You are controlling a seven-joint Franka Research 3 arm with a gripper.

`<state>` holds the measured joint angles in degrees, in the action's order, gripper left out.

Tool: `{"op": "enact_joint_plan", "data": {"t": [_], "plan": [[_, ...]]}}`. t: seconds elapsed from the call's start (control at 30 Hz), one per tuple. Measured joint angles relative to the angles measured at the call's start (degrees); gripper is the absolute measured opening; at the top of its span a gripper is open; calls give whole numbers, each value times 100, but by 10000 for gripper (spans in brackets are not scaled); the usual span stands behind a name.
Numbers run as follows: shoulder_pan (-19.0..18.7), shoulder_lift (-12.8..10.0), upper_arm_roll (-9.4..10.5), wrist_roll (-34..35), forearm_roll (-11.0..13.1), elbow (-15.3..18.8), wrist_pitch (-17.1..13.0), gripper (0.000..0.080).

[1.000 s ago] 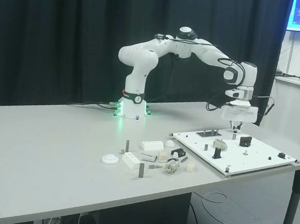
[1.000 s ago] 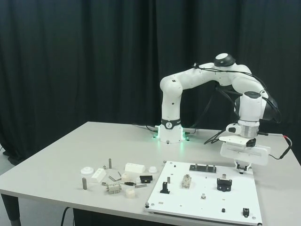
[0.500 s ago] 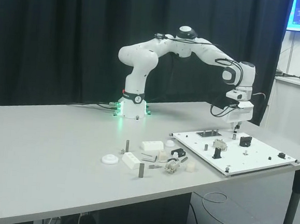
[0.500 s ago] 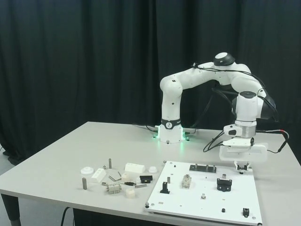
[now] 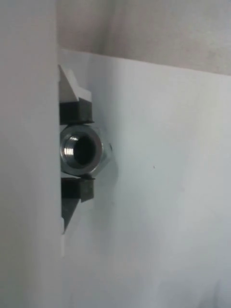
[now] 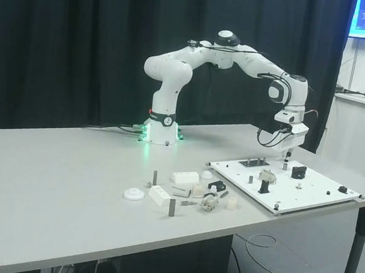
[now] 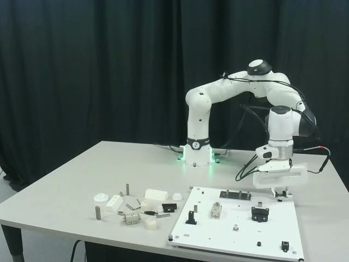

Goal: Remove bolt 4.

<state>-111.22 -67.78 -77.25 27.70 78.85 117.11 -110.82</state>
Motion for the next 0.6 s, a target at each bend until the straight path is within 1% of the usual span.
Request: {"op": "enact_joint_plan", "data": {"t": [0.6], "plan": [[-23,0,-22,-241,-47,-4,-16,237]]}}
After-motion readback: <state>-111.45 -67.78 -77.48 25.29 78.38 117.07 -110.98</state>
